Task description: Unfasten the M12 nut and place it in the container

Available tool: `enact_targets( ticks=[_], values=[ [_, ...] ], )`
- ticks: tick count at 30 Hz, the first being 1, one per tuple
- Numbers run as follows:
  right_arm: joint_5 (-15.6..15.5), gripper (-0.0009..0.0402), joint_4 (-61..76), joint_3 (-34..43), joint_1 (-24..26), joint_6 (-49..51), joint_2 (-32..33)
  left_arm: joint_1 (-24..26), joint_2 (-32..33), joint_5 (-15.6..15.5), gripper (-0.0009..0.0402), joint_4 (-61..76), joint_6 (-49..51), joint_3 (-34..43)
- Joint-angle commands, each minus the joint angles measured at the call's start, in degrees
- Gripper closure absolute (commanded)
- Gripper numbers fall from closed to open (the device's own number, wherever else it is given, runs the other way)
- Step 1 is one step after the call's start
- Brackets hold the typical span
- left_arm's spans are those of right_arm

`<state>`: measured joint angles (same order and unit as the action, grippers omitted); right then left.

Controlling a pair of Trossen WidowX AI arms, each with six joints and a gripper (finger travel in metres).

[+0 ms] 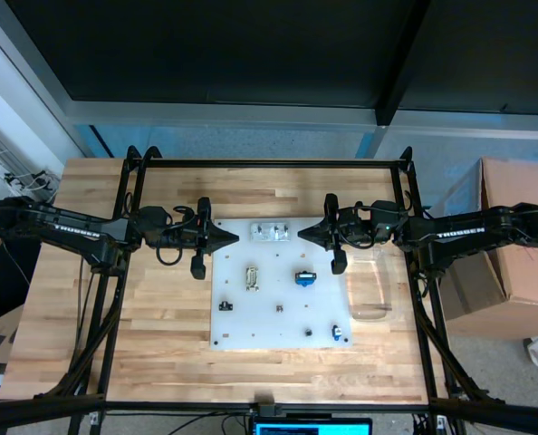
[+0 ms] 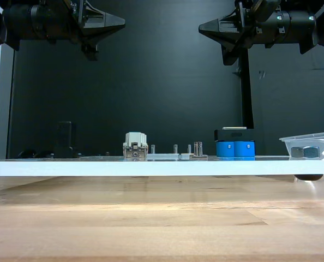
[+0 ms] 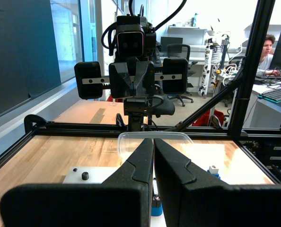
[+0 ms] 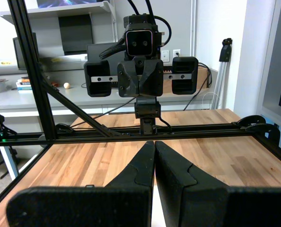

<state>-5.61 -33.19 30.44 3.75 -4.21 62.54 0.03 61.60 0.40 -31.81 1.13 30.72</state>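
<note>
Two end effectors [image 1: 235,237] [image 1: 302,234], one nut [image 2: 304,152], one container [image 1: 372,315]

A pale wooden worktop [image 1: 151,317] is sitting inside a black metal frame [image 1: 269,164]. A cardboard box [image 1: 518,227] is standing beside it at the right. Light is coming through tall glass panes [image 3: 67,42], and beyond them an office chair [image 3: 177,49] is standing and a person [image 3: 268,46] is sitting at a desk.

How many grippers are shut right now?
2. Left gripper above the board's far left edge; right gripper above its far middle, both shut. Nut sits on its stud.
</note>
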Motion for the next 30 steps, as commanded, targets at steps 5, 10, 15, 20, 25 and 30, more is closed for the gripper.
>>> enact_targets(
  ticks=[5,10,15,20,25,30],
  values=[
    [-0.04,0.0393,0.02,0.02,-0.17,-0.04,0.02,-0.02,0.00,0.02,0.0393,0.24,0.02,0.00],
    [-0.02,0.0393,0.17,0.02,-0.26,0.00,0.02,-0.04,0.00,0.02,0.0393,0.24,0.00,0.00],
    [0.07,0.0393,8.96,2.73,-2.34,-0.07,0.02,-0.02,0.00,0.02,0.0393,0.24,0.00,0.00],
    [3.32,0.0393,23.08,9.66,-6.95,0.07,2.19,-0.04,0.00,0.02,0.0393,0.24,0.02,0.00],
    [9.53,0.0393,37.27,18.12,-12.63,-4.96,6.84,-0.02,0.00,0.02,0.0393,0.26,0.00,0.00],
    [10.62,0.0393,52.50,27.80,-16.72,-16.28,13.94,-0.02,0.00,0.02,0.0393,0.24,0.00,0.00]
  ],
)
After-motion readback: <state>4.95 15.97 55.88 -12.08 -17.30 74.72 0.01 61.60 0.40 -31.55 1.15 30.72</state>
